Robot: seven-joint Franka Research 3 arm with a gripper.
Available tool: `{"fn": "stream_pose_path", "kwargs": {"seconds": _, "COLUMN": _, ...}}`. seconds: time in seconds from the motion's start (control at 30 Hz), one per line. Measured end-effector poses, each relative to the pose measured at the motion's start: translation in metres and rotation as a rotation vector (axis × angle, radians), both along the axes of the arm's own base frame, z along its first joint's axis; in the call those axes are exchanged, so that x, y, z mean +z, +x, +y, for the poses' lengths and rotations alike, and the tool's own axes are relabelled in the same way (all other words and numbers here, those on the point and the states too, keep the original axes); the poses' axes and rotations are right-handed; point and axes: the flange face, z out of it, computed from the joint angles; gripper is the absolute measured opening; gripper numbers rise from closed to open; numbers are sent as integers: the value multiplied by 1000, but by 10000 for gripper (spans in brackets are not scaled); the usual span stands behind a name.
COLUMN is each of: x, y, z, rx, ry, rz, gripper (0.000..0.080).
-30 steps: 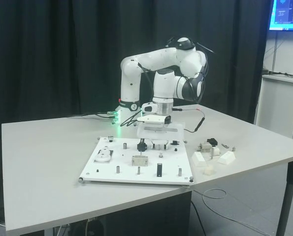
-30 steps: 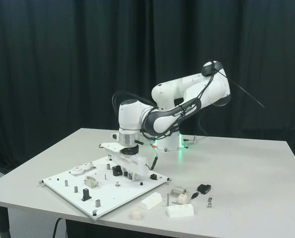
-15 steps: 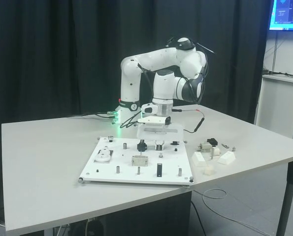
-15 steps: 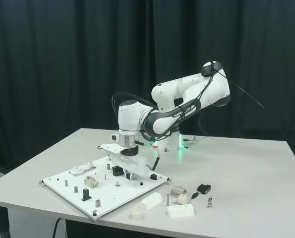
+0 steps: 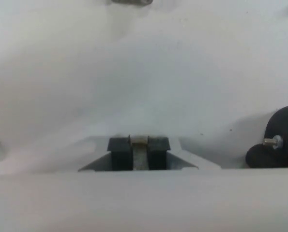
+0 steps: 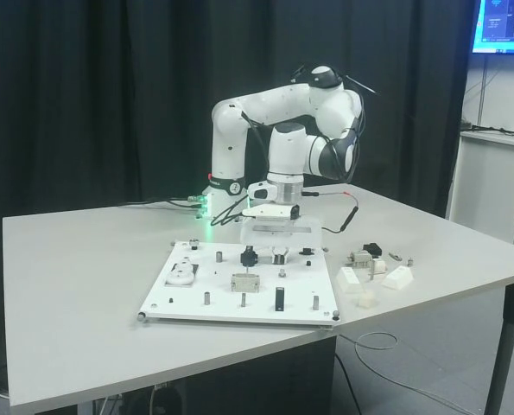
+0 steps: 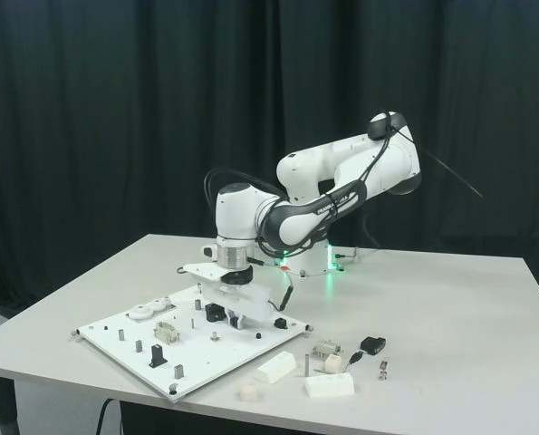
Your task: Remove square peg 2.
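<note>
1. Wrist view shows my two black fingers point(image 5: 119, 151) closed down to a narrow gap on a slim upright peg, square peg 2 point(image 5: 140, 145), whose pale top sits level with the pads.
2. My gripper point(image 6: 278, 253) hangs just above the white board point(image 6: 206, 281), the peg clamped between the pads.
3. At three o'clock from the peg in the wrist view sits a black knob point(image 5: 278, 140) with a small metal screw in it; the board around it is plain white.
4. From the first room view, the board lies flat on the grey table point(image 6: 75, 268). It carries a grey metal block point(image 6: 244, 282) at six o'clock from my gripper and a black upright piece point(image 6: 279, 297) nearer the front edge.
5. Loose white blocks point(image 6: 396, 277) lie on the table at three o'clock from the board, well apart from it.
6. Black curtains point(image 7: 115, 118) close off the room behind my white arm point(image 7: 341, 177), and a green light point(image 6: 206, 207) glows at my base.
</note>
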Motion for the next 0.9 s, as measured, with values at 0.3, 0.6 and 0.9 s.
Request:
{"fn": "stream_pose_path", "kwargs": {"seconds": 0.3, "x": 0, "y": -1, "z": -1, "rx": -7, "ry": 5, "rz": -7, "gripper": 69}}
{"fn": "stream_pose_path", "kwargs": {"seconds": 0.6, "x": 0, "y": -1, "z": -1, "rx": -5, "ry": 9, "rz": -11, "gripper": 68}}
{"fn": "stream_pose_path", "kwargs": {"seconds": 0.9, "x": 0, "y": -1, "z": -2, "rx": -5, "ry": 9, "rz": -11, "gripper": 68}}
